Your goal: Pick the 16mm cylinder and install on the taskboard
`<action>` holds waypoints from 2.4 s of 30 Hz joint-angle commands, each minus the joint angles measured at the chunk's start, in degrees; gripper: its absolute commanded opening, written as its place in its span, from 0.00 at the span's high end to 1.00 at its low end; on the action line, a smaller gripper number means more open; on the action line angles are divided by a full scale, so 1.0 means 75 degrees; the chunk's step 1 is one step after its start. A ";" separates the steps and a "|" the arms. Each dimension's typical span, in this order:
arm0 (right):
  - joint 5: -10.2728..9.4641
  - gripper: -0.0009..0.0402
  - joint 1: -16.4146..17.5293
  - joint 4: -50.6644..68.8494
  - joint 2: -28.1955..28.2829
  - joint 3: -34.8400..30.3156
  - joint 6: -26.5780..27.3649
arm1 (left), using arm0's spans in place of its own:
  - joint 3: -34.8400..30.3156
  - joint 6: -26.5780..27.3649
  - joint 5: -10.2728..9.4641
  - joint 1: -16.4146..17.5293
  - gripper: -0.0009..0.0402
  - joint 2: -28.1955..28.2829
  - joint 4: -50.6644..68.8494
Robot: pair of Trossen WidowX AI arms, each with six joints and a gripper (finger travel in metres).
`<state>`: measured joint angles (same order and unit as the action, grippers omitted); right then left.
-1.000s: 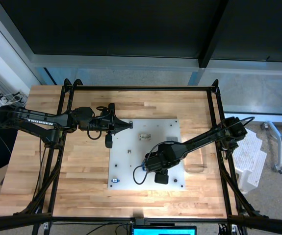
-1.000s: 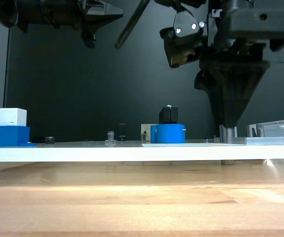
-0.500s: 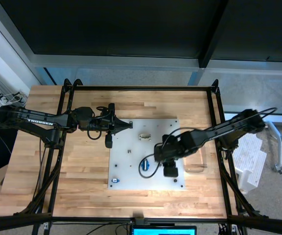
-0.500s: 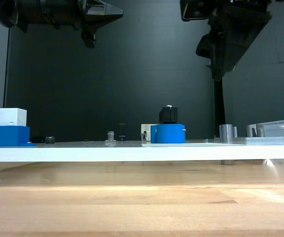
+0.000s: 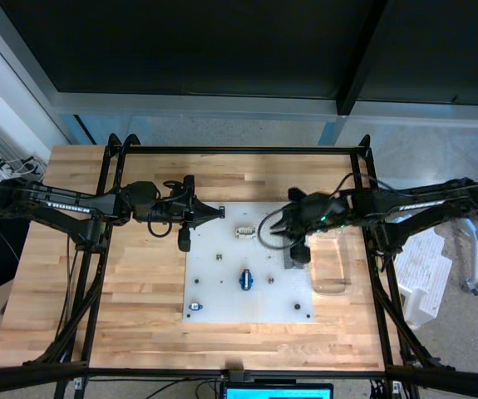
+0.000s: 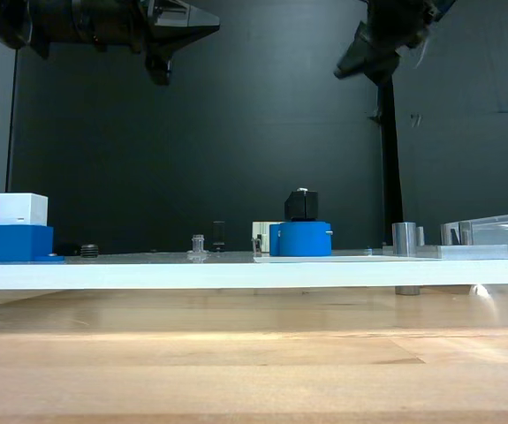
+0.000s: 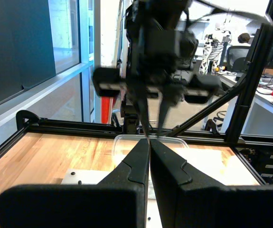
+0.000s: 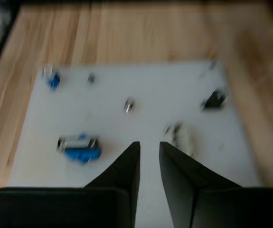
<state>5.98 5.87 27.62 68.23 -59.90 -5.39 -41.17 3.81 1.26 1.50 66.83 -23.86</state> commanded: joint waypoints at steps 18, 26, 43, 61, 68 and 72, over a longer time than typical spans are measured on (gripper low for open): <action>-0.0761 0.98 -0.0726 -0.5563 -0.1903 0.2795 0.0391 | -0.0003 -0.0003 0.0003 0.0000 0.98 0.0003 0.0000; -0.0679 0.98 -0.0749 -0.6510 -0.1897 0.3430 0.0297 | -0.0003 -0.0003 0.0003 0.0003 0.98 0.0003 -0.0003; -0.0761 0.98 -0.0749 -0.6519 -0.1900 0.3430 0.0323 | -0.0003 -0.0003 0.0003 0.0003 0.98 0.0003 -0.0003; -0.0758 0.98 -0.0749 -0.6455 -0.1900 0.3430 0.0326 | -0.0003 -0.0003 0.0003 0.0000 0.98 0.0003 0.0000; -0.0758 0.98 -0.0749 -0.6336 -0.1897 0.3430 0.0326 | -0.0003 -0.0003 0.0000 0.0000 0.98 0.0003 0.0000; -0.0755 0.98 -0.0746 -0.6333 -0.1897 0.3430 0.0326 | -0.0003 -0.0003 0.0000 0.0000 0.98 0.0003 -0.0003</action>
<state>0.27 0.25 -19.84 53.98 -34.15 -2.90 -41.17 3.79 1.26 1.50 66.85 -23.86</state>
